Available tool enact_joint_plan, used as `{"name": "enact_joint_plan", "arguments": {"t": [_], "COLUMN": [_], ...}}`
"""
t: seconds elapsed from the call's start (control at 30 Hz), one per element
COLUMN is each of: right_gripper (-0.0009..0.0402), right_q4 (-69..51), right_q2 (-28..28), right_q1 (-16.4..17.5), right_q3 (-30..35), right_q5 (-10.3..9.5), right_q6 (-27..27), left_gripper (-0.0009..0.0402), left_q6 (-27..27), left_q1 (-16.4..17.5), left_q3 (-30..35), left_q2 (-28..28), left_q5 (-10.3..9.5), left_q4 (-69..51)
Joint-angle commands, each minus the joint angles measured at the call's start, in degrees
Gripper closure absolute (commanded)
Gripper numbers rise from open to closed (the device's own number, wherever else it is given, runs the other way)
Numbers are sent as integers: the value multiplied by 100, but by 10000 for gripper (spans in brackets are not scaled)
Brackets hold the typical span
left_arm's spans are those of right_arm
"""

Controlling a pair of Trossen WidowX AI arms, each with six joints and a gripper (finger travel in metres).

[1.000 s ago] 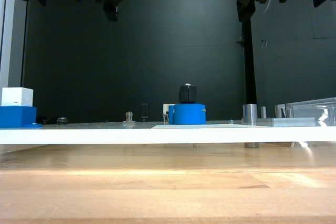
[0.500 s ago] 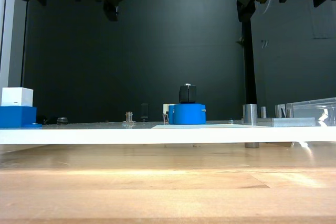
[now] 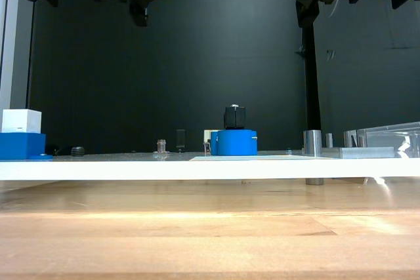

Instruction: Pick the 16mm cylinder and install on the taskboard

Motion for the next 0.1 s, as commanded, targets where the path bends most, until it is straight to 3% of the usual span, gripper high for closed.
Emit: {"name": "enact_joint_plan", "arguments": {"t": [0.03, 0.1], "right_gripper": [393, 393], "right_q4": [0, 0], "right_q2": [2, 2], "right_q1": [0, 0], "right_q3": [0, 0], "right_q5": [0, 0], "right_q6": [2, 2], "left_gripper": [393, 393], "left_q6": [0, 0], "left_q1": [0, 0], "left_q3": [0, 0], "left_q2": [0, 0], "left_q5": [0, 0], "left_q4": [2, 0]}}
